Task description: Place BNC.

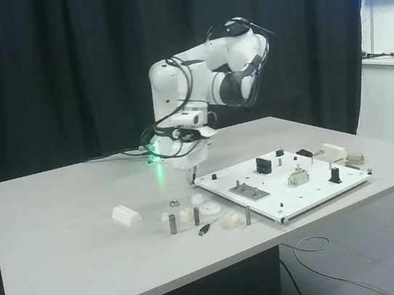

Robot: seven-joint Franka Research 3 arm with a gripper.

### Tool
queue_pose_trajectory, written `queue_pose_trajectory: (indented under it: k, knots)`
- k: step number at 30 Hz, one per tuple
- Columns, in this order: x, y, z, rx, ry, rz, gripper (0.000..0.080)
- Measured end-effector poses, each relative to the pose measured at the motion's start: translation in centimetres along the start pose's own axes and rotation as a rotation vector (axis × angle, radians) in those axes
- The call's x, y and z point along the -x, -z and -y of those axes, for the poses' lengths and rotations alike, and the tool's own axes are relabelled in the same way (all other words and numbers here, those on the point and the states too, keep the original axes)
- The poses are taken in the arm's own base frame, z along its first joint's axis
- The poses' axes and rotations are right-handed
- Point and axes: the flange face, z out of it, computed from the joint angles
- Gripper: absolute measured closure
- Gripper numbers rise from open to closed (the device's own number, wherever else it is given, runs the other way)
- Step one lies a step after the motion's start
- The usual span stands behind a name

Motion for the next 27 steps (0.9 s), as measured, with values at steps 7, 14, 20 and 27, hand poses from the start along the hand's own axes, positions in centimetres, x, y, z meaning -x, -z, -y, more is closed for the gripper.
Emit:
queue_pose_trajectory:
  k: [7, 14, 20, 27]
  knots:
    - [-0.1, -0.8, -3.6, -0.007, -0.017, -0.022, 0.0678]
    - [-0.8, -1.6, -7.1, 0.000, -0.033, -0.034, 0.0678]
    - [-1.9, -2.6, -9.7, -0.001, -0.042, -0.033, 0.0678]
    - [-3.0, -3.9, -12.6, -0.011, -0.055, -0.029, 0.0678]
